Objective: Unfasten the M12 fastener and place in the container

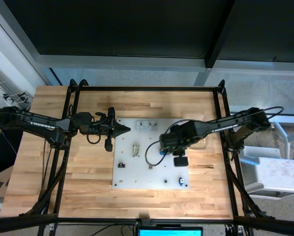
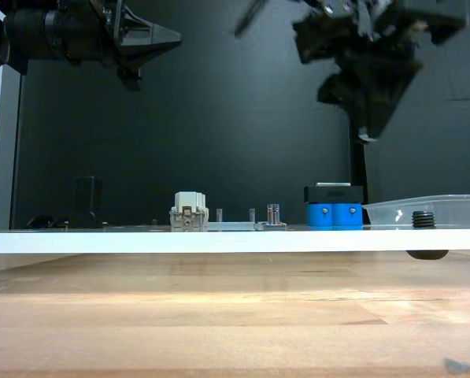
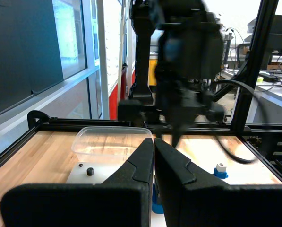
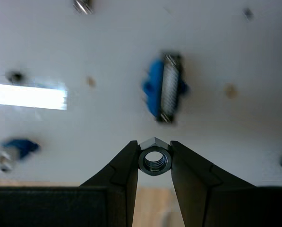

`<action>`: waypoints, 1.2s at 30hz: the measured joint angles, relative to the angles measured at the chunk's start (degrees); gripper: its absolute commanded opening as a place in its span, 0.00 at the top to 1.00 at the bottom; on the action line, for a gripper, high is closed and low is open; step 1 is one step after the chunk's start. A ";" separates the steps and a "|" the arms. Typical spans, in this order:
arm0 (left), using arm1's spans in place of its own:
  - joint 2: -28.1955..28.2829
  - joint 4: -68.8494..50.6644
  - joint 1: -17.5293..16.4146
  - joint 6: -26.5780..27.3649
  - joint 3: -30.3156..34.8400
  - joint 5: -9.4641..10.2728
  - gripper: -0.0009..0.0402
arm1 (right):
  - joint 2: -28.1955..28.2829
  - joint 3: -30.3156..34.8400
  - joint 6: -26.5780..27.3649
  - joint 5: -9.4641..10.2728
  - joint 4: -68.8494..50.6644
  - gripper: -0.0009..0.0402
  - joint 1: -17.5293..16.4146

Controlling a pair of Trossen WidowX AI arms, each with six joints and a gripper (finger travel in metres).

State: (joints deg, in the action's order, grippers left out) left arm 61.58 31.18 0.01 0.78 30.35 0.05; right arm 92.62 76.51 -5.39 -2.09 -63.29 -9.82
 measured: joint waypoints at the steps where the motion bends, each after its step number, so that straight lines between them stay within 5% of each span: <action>1: 0.00 0.00 0.00 -0.02 0.00 0.00 0.98 | -1.22 -1.51 0.70 0.09 0.09 0.93 0.79; 26: 0.00 -0.02 0.00 -0.02 0.02 0.00 0.98 | -21.51 -26.60 14.16 0.15 1.03 0.93 21.57; 36: 0.00 -0.02 0.00 -0.02 0.02 0.00 0.98 | -23.21 -29.20 15.17 0.15 0.94 0.89 25.09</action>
State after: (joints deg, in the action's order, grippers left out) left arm 61.58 31.16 0.01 0.75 30.37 0.05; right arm 69.41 47.31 9.78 -1.93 -62.35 15.27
